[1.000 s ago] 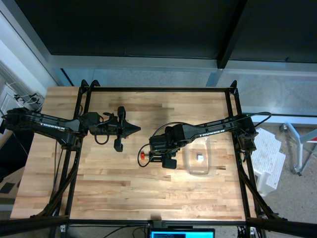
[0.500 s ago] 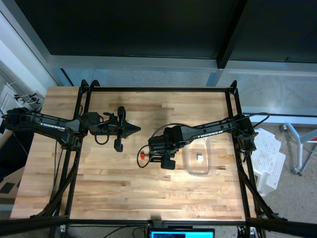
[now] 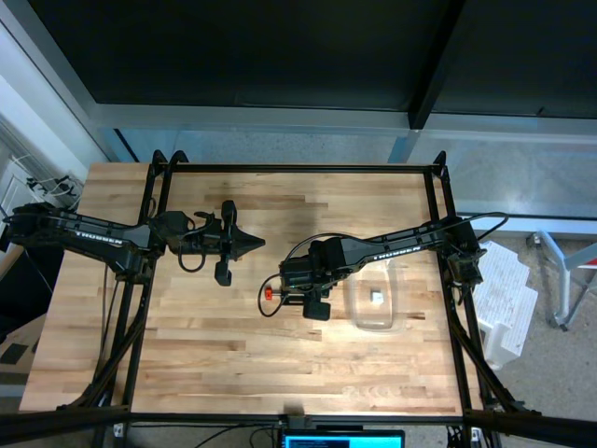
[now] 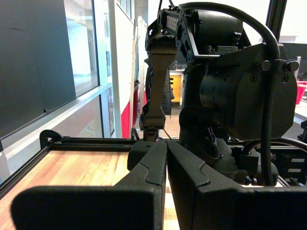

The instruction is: Pick the USB-C connector and install on taskboard

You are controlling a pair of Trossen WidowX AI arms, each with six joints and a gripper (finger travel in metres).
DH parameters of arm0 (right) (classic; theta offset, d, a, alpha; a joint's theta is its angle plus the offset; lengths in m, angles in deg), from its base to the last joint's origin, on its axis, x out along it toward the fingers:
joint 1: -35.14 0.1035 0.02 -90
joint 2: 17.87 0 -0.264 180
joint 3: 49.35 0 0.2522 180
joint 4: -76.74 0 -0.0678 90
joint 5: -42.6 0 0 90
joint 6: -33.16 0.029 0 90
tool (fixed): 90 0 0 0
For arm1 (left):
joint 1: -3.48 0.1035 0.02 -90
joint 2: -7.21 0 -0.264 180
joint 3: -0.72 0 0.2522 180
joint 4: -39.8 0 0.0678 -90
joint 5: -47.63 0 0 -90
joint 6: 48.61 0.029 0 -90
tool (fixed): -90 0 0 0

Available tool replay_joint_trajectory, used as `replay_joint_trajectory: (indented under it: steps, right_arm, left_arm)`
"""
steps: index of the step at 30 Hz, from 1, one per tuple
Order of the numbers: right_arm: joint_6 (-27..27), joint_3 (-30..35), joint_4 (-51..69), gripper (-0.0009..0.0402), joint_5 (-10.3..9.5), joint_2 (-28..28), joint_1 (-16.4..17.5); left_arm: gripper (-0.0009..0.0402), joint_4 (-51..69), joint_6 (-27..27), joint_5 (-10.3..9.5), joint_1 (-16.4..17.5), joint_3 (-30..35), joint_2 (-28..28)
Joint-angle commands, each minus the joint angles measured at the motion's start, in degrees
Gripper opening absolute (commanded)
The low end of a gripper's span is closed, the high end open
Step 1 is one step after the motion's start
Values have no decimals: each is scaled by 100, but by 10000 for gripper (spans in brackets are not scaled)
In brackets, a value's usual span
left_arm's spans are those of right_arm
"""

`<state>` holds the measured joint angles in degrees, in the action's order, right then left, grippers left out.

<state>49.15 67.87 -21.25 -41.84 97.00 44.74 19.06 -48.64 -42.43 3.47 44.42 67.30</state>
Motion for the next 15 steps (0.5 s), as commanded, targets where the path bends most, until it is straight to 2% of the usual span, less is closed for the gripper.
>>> replay_joint_trajectory:
  steps: [1, 15]
  right_arm:
    - [0, -4, -11, 0, 7, 0, 4]
    - [70, -20, -28, 0, 42, 0, 9]
  left_arm:
    - [0, -2, 0, 2, 0, 2, 0]
    - [0, -2, 0, 2, 0, 2, 2]
